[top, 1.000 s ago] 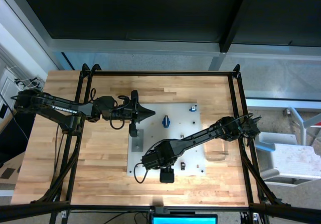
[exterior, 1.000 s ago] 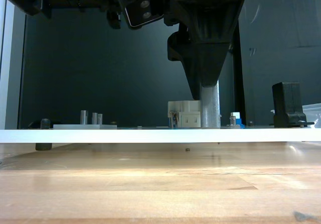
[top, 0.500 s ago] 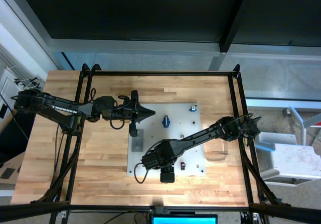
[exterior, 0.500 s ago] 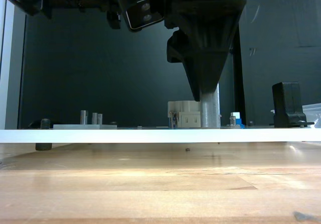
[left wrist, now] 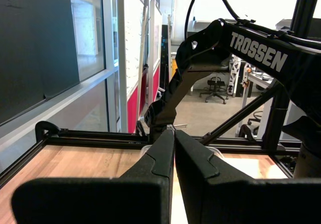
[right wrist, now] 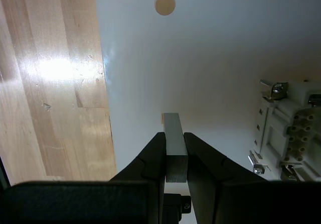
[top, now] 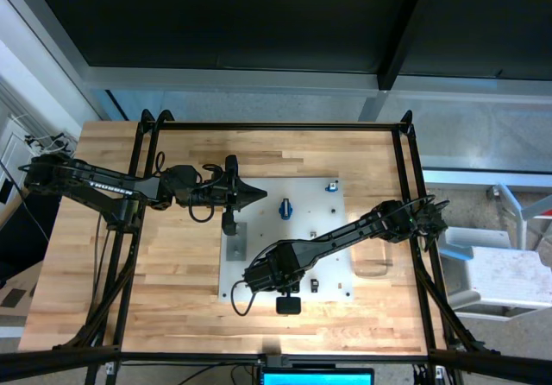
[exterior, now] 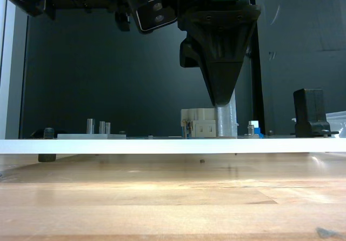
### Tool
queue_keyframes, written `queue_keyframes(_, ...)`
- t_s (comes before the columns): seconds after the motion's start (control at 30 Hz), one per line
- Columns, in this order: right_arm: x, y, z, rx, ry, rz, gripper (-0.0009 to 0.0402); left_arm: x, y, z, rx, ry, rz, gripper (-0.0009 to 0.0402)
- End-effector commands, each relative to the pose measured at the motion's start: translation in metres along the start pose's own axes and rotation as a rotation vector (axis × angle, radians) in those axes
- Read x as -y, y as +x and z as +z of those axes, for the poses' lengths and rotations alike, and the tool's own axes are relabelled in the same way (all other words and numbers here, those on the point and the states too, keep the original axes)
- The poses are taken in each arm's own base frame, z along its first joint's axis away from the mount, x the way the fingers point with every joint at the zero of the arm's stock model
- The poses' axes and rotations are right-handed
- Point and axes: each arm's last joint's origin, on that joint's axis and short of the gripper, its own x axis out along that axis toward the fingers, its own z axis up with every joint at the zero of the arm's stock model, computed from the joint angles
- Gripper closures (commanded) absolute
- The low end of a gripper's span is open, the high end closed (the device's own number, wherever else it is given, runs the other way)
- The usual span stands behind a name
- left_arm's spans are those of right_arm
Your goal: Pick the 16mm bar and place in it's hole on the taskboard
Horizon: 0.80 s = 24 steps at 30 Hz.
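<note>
Here the right gripper (exterior: 221, 101) points straight down over the near-left part of the white taskboard (top: 315, 197), close to its near edge, and its two fingers are clamped on the 16mm bar (exterior: 226, 122). The bar stands upright. In the low view its grey lower length shows below the fingertips and reaches down to the line of the board's top surface. In the right wrist view the bar (right wrist: 173, 148) sits squeezed between the black fingers (right wrist: 155, 153), with its far end against the white board (right wrist: 210, 48), just inside the board's left edge where the wooden tabletop (right wrist: 55, 83) begins. Whether that end has entered its hole, or only meets the surface, cannot be told from these views. A round hole (right wrist: 165, 4) lies further along the board, well apart from the bar, and a white connector block (right wrist: 291, 128) stands beside it towards the board's middle. The left gripper (top: 259, 194) hangs above the far-left corner of the taskboard, lying level and pointing towards the board's far edge. In the left wrist view its fingers (left wrist: 163, 151) are pressed together with nothing between them. A blue part (top: 286, 208) sits on the board just beyond it. Some short metal pegs (exterior: 97, 126) stand near the board's left edge.
</note>
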Motion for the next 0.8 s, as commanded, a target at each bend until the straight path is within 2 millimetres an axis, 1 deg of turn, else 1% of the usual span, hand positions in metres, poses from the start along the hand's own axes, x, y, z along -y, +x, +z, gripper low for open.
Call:
queue_keyframes(0.03,0.000,0.000,0.000,0.000,0.000,0.000,0.0389,0.000,0.000,0.000,0.000,0.000,0.000,0.0393)
queue_keyframes(0.13,0.000,-0.001,0.000,0.000,0.000,0.002,0.0387,0.000,0.000,0.000,0.000,0.000,0.000,0.0393)
queue_keyframes(0.2,0.000,-0.005,-0.002,0.006,-0.001,0.006,0.0391,0.000,0.000,0.000,0.000,0.000,0.000,0.0393)
queue_keyframes(0.43,0.000,-0.038,-0.015,0.026,-0.043,0.014,0.0392,0.000,0.000,0.000,0.000,0.000,0.000,0.0393)
queue_keyframes(0.63,-0.003,-0.062,-0.032,0.009,-0.211,0.008,0.0394,0.000,0.000,0.000,0.000,0.000,0.000,0.0393)
queue_keyframes(0.8,-0.008,-0.076,-0.046,-0.010,-0.449,0.005,0.0393,0.000,0.000,0.000,0.000,0.000,0.000,0.0393)
